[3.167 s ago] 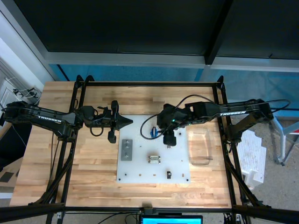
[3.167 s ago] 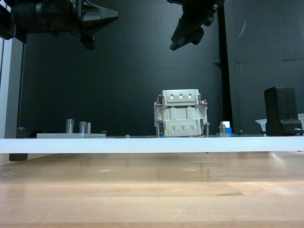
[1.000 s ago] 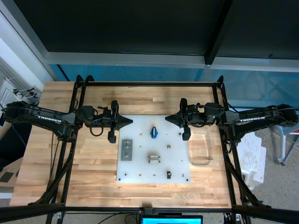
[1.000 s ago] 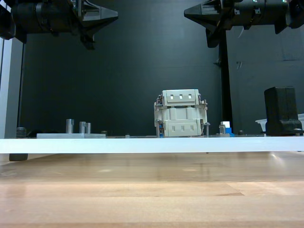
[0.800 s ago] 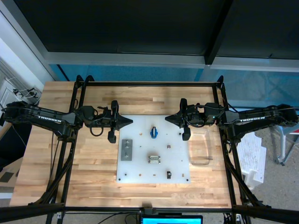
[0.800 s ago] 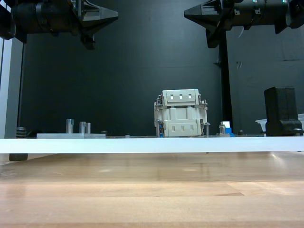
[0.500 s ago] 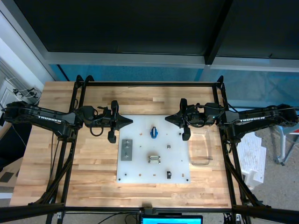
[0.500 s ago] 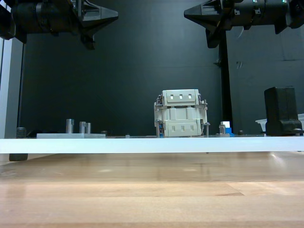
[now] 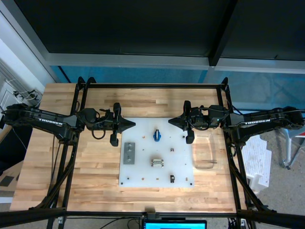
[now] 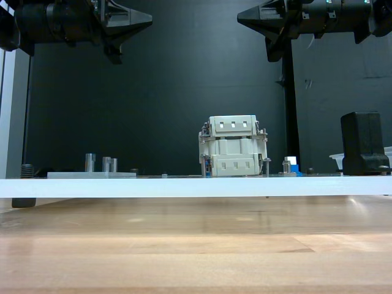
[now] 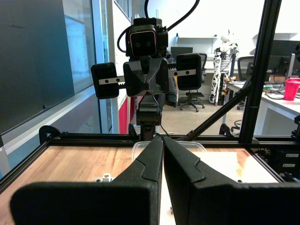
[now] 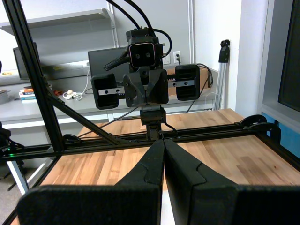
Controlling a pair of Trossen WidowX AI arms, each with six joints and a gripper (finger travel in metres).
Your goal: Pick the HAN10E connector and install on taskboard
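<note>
The HAN10E connector (image 9: 157,163) stands upright on the white taskboard (image 9: 143,174), near its middle; in the low view the grey-beige connector (image 10: 233,147) sits on the taskboard edge (image 10: 184,187). My left gripper (image 9: 133,124) hovers high over the board's far left corner, shut and holding nothing. My right gripper (image 9: 170,120) hovers high over the far right part, also shut and holding nothing. Both point inward at each other. The left wrist view shows my shut left gripper (image 11: 162,139); the right wrist view shows my shut right gripper (image 12: 163,140).
On the board are a grey metal block (image 9: 129,152), a blue part (image 9: 157,135) and a small black part (image 9: 172,178). A clear plastic tray (image 9: 205,151) lies right of the board. A black frame rails the wooden table (image 9: 86,181).
Since 3.2 s ago my right arm has drawn back right from above the board and levelled out. Over the last second nothing moves.
</note>
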